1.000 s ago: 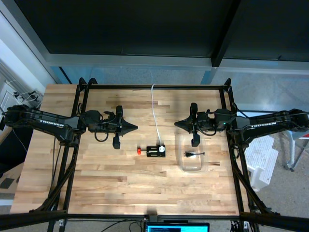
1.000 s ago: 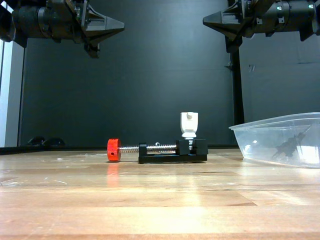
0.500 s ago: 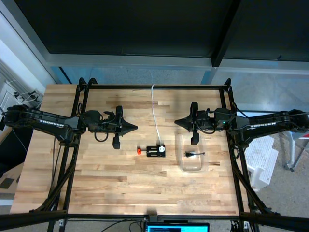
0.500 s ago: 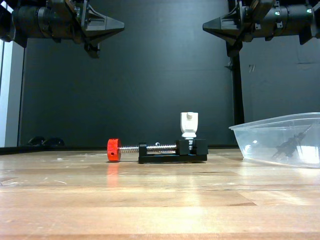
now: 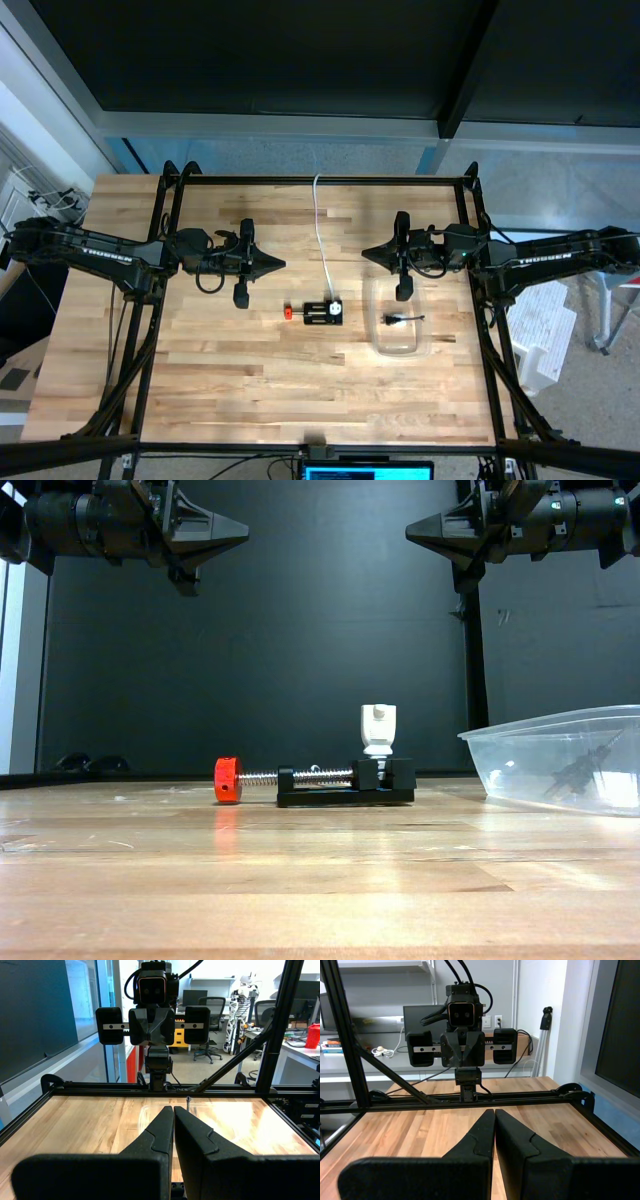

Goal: Remove the power plug from the receptacle and place in the container

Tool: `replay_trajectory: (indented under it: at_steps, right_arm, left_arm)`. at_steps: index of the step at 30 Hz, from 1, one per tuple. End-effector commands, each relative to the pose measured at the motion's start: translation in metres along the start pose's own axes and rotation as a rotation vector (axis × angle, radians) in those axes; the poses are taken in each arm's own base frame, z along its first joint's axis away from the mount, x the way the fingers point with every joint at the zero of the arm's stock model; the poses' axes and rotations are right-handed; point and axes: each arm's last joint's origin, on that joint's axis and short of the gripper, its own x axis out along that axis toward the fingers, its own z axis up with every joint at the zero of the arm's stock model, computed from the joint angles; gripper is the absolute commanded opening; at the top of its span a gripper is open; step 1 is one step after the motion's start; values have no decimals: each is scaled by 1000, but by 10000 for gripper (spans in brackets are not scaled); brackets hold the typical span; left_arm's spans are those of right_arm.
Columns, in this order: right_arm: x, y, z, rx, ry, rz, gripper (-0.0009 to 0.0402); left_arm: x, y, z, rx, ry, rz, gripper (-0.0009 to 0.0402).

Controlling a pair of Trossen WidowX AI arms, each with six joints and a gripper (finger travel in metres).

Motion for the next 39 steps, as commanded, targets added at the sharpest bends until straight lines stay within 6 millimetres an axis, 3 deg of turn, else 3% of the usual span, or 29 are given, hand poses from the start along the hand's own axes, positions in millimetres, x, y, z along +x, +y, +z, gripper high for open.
replay_trajectory:
  at_steps: [1, 39]
  right_arm:
    - [0, 0, 0, 1, 1, 0, 0]
    - [0, 0, -2, 1, 25, 0, 0]
  left_arm:
    - [0, 0, 0, 0, 0, 0, 0]
    - [0, 0, 0, 0, 0, 0, 0]
